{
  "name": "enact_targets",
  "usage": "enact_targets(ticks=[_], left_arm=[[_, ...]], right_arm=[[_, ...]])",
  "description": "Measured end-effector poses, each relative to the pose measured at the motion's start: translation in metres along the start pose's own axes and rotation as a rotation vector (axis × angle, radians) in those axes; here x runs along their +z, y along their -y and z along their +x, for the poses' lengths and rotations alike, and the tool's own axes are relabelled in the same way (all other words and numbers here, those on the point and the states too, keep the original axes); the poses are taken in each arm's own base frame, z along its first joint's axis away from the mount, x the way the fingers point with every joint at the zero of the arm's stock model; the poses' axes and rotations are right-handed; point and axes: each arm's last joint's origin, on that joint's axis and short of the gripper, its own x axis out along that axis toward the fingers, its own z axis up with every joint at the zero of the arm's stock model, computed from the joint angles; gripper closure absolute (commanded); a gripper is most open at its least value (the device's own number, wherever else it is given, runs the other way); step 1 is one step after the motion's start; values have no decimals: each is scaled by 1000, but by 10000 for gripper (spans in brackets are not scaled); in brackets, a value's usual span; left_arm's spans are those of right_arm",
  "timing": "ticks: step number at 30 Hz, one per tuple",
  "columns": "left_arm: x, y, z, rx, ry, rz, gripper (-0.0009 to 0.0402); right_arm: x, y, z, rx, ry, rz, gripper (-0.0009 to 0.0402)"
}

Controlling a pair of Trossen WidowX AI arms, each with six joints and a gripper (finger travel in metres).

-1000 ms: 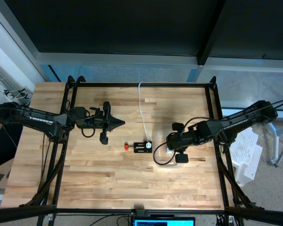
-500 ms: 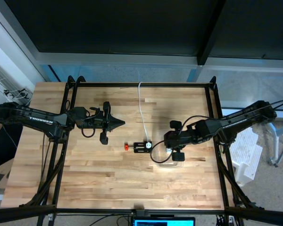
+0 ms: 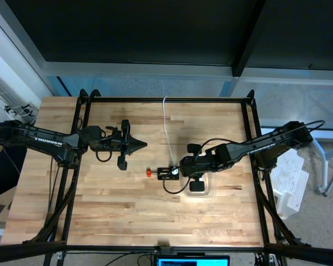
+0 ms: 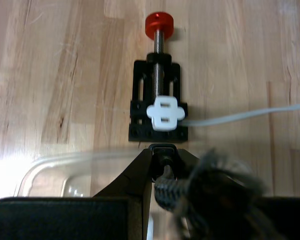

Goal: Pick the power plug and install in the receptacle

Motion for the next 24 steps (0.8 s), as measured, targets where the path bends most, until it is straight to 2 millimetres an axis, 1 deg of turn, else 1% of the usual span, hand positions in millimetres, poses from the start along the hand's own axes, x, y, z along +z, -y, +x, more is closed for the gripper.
enact_targets(ticks=[10,16,24], left_arm=[[0,0,0,0,1,0,393],[0,0,0,0,1,0,393],[0,0,0,0,0,0,393]], right_arm=[[21,0,14,-9,8,-24,393],[27,0,21,-12,6,-37,393],[26,0,25,-13,-4,-48,393]])
